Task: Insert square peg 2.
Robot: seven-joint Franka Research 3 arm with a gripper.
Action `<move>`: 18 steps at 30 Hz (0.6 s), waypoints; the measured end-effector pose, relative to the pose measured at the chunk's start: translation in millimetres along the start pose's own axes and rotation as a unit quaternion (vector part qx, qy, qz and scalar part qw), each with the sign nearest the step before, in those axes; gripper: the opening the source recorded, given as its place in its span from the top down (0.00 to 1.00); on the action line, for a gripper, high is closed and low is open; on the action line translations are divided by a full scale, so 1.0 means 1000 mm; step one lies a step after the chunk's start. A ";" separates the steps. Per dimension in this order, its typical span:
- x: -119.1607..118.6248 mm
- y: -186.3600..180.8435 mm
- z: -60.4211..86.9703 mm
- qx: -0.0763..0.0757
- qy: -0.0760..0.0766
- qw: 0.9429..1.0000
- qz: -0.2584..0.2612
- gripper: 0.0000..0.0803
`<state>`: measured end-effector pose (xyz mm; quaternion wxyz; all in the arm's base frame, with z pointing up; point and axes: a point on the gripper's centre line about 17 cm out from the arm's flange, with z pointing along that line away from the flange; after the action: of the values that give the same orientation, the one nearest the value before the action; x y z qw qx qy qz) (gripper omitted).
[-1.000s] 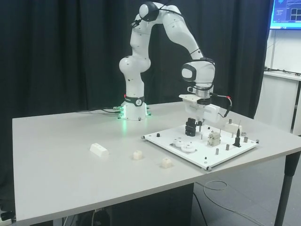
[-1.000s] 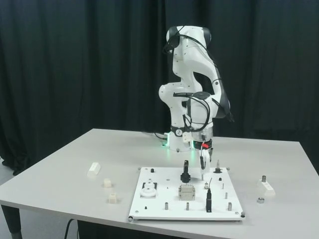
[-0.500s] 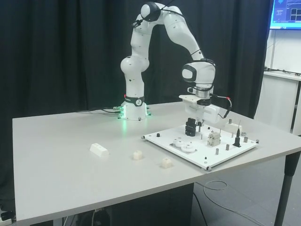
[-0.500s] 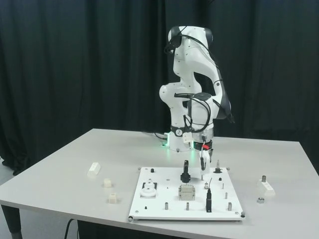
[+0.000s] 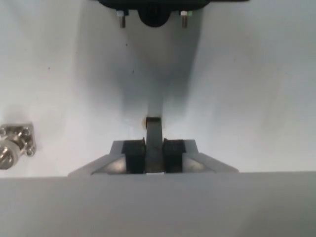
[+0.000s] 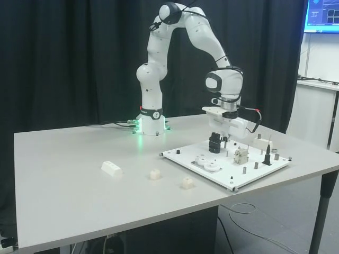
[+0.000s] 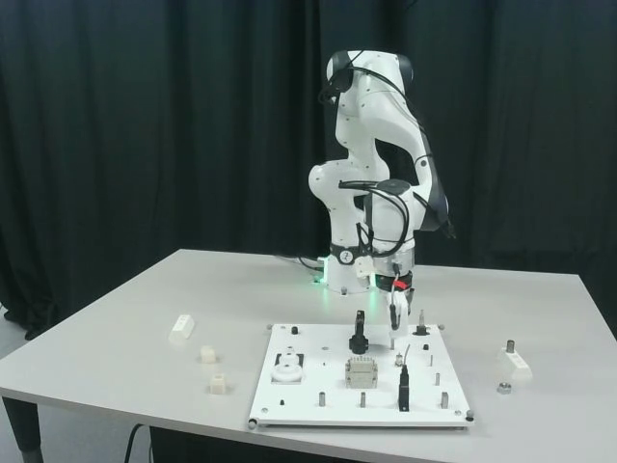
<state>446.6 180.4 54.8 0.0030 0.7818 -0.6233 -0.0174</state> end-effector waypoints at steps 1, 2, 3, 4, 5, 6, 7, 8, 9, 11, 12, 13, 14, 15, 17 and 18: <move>0.000 0.000 0.000 0.000 0.000 1.000 0.000 0.91; 0.000 0.000 0.000 0.000 0.000 1.000 0.000 0.91; 0.000 0.000 0.000 0.000 0.000 1.000 -0.001 0.91; 0.000 0.000 0.000 0.000 0.000 1.000 -0.001 0.91; 0.000 0.000 0.000 0.000 0.001 1.000 -0.001 0.91; 0.000 -0.001 0.000 0.001 0.001 1.000 -0.001 0.91; 0.001 -0.001 0.000 0.001 0.001 1.000 -0.001 0.91; 0.001 -0.001 0.000 0.001 0.001 1.000 -0.001 0.91; 0.002 -0.001 0.000 0.002 0.001 1.000 -0.001 0.91; 0.002 -0.001 0.000 0.002 0.001 1.000 -0.002 0.91; 0.003 -0.002 0.000 0.002 0.002 1.000 -0.002 0.91; 0.003 -0.002 0.000 0.002 0.002 1.000 -0.001 0.91; 0.004 -0.001 0.001 0.001 0.002 1.000 -0.001 0.91; 0.005 -0.001 0.001 0.001 0.003 1.000 0.000 0.91; 0.006 -0.001 0.001 0.001 0.003 1.000 0.001 0.91; 0.007 -0.002 0.002 0.001 0.004 1.000 0.001 0.91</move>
<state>449.6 173.8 53.0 0.0046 0.7810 -0.6243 -0.0140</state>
